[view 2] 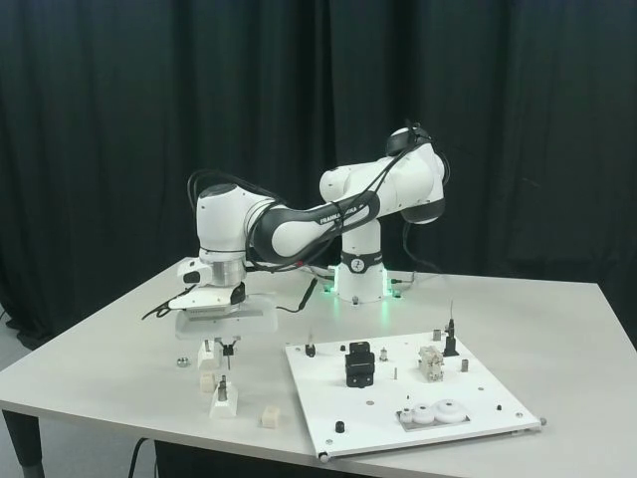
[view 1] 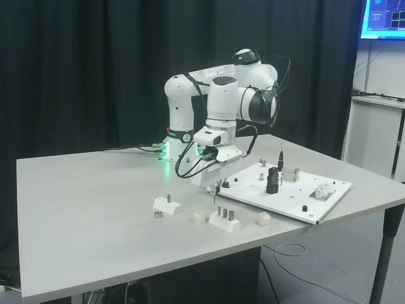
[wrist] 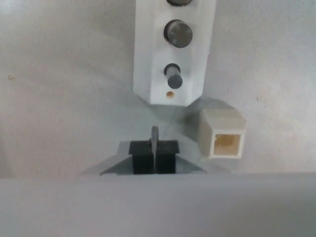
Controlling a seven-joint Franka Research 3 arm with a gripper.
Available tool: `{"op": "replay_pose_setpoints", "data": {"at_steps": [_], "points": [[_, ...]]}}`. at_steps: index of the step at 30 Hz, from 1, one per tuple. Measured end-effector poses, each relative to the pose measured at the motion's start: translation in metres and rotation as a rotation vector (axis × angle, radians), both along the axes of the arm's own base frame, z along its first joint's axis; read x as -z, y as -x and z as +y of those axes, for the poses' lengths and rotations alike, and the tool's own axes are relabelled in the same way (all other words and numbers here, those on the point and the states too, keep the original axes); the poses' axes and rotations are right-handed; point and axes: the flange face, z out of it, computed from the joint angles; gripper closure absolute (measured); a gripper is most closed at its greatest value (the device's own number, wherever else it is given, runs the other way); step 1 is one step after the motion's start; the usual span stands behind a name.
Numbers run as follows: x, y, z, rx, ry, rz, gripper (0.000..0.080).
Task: Insert round peg 1.
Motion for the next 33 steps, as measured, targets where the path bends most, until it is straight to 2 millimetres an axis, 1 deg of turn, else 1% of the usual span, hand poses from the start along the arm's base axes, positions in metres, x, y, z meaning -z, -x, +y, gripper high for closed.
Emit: {"op": "replay_pose_setpoints", "data": {"at_steps": [13, 19, 25, 33], "points": [[-0.001, 0.000, 0.002, 0.008, -0.002, -0.003, 0.0787], [-0.003, 0.001, 0.005, 0.051, -0.005, -0.003, 0.0787], [-0.010, 0.012, 0.014, 0.081, -0.023, 0.011, 0.0787], [-0.025, 0.036, 0.036, 0.119, -0.049, 0.040, 0.0787]]}}
